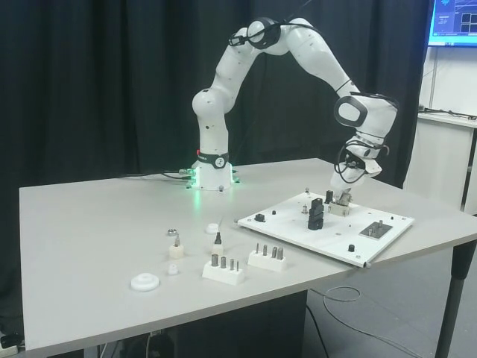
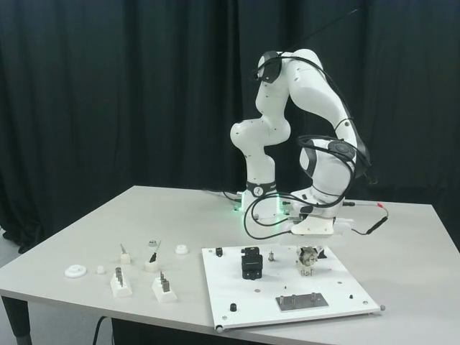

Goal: Insert waterproof.

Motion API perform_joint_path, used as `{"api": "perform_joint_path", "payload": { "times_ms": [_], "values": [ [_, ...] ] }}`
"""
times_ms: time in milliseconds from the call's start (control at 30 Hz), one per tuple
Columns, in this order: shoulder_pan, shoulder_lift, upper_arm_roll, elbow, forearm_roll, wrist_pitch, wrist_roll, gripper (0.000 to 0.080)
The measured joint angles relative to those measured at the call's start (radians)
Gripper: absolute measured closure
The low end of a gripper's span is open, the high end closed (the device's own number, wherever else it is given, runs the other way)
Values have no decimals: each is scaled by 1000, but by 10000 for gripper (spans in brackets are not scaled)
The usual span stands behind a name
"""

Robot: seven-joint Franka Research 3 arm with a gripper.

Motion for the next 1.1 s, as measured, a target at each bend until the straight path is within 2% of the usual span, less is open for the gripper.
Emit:
{"api": "perform_joint_path", "payload": {
  "times_ms": [533,1100],
  "values": [
    [-29,-6,18,-5,5,3,-27,489],
    [-94,-32,68,-35,17,30,-61,489]
  ]
}}
